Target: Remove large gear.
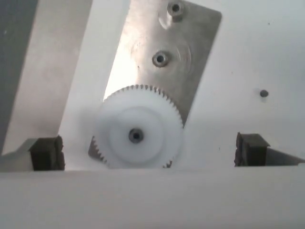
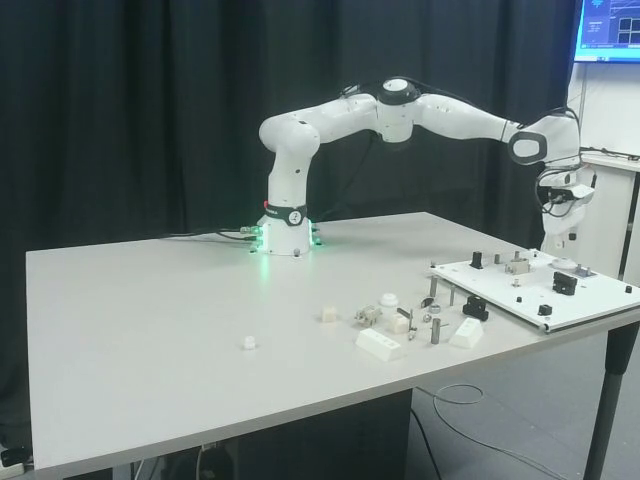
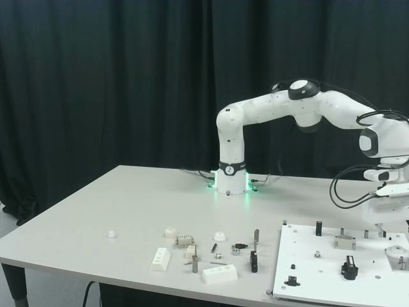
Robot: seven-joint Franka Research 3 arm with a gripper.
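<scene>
Two room views across the table (image 2: 180,300) (shared), wrist view close, downward

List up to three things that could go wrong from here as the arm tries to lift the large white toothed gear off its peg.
1. The open gripper straddles the large white toothed gear off-centre, so one finger may touch first and tilt it.
2. The gear sits on a peg of the grey metal plate; a slanted pull could jam it.
3. The smooth teeth might slip from the pads.
</scene>
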